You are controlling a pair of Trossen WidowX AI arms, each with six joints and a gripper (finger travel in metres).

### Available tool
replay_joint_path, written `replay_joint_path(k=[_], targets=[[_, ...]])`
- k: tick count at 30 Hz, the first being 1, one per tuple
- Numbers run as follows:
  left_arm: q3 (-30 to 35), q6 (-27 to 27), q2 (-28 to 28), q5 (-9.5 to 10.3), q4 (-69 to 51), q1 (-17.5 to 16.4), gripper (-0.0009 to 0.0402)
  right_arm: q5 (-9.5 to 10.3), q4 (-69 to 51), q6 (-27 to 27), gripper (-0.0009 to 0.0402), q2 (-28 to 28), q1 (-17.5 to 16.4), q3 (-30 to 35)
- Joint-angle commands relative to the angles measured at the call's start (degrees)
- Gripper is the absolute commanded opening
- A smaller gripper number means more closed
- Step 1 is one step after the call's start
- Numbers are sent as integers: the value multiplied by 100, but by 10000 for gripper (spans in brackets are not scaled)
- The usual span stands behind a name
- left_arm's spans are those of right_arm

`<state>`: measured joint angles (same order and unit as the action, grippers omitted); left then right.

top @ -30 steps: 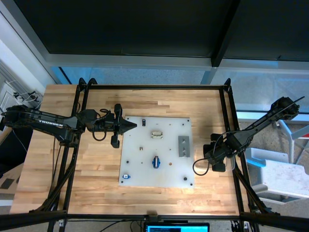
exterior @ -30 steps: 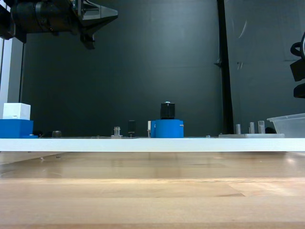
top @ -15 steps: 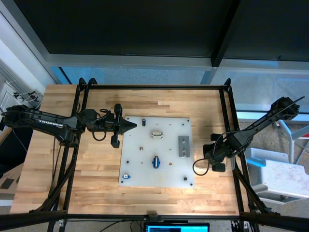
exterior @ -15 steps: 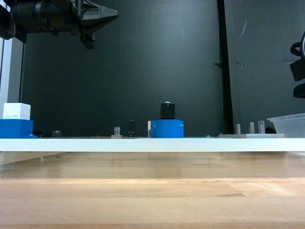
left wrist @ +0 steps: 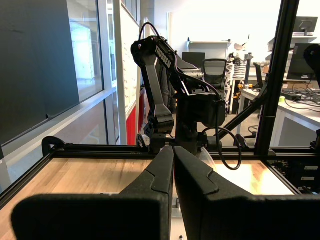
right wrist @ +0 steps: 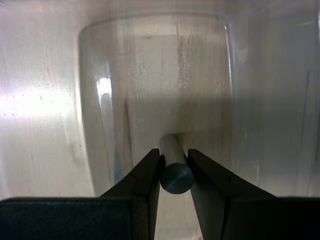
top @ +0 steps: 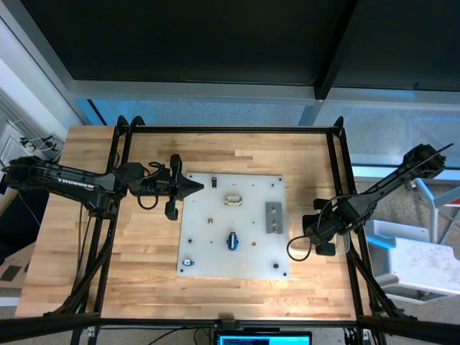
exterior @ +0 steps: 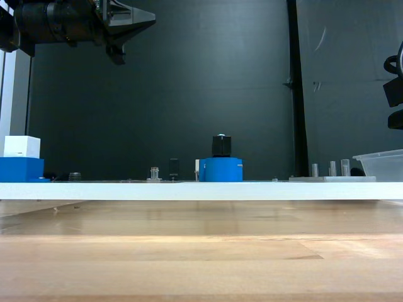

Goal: Pick the 16mm cylinder and place it in the taskboard

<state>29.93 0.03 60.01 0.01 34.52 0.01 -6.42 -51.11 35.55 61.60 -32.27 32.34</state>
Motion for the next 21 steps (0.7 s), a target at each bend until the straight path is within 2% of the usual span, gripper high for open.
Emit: replay_joint_path(k=[1,10,21], targets=[[2,2,0,0,2,0,0,55,-66,-4,24,-13,-2,44],[2,0,0,0,2,-2,0,46,-691,-39,24,-55,0,592],[2,2,0,0,2,0,0,-7,-1759,-50,24,-66,0,1604]])
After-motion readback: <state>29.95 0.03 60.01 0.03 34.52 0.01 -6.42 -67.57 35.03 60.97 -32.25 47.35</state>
